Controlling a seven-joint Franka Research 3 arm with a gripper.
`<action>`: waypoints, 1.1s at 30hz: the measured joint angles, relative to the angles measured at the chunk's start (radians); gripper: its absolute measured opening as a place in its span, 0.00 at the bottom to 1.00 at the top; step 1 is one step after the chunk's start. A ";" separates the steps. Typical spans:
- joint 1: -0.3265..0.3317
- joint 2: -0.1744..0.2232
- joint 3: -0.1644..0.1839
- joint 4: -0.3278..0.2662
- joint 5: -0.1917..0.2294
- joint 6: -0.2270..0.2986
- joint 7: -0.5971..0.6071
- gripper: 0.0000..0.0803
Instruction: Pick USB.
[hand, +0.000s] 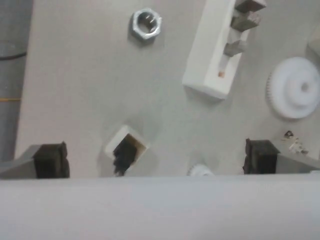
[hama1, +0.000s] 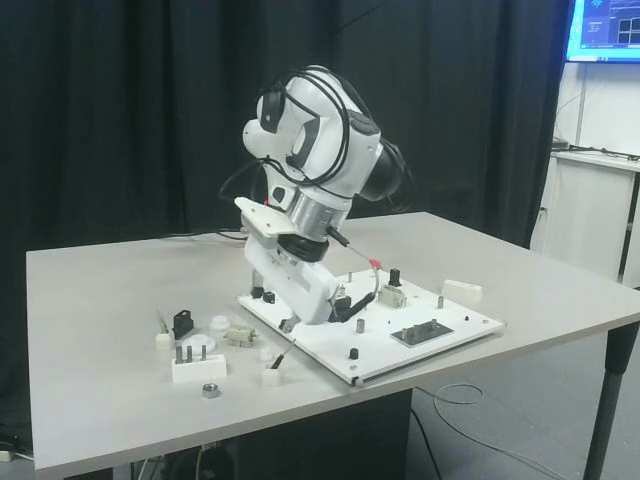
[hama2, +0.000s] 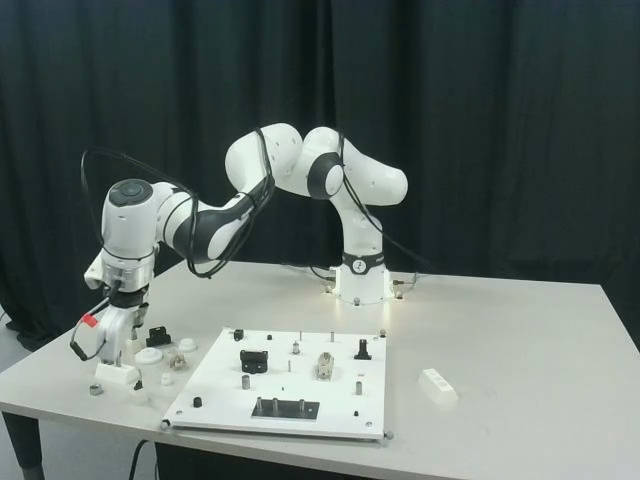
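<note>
Approach step. Gripper (hand: 155, 159) hangs above table (hand: 90, 90), fingers (hand: 50, 161) spread wide, nothing held. USB (hand: 125, 149) sits in small white holder, lower centre of wrist frame, between fingertips. Next: descend straight, close on plug.

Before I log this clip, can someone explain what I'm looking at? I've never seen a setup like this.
It is a white robot arm bolted to a grey table. Two pictures come from cameras standing in the room; the third looks down from the arm's wrist. At the arm's end is its tool, two black fingers standing open, holding nothing. Below it lies a small white holder with a black USB plug in it. Nearby are a metal hex nut, a white block with pegs and a white gear. A white board carrying small parts sits mid-table.
</note>
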 joint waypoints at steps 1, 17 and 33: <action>0.000 0.001 0.001 -0.001 0.005 0.005 0.000 0.96; 0.010 0.040 0.004 -0.013 0.044 0.039 -0.005 1.00; 0.007 0.085 0.001 -0.019 0.044 0.060 -0.036 1.00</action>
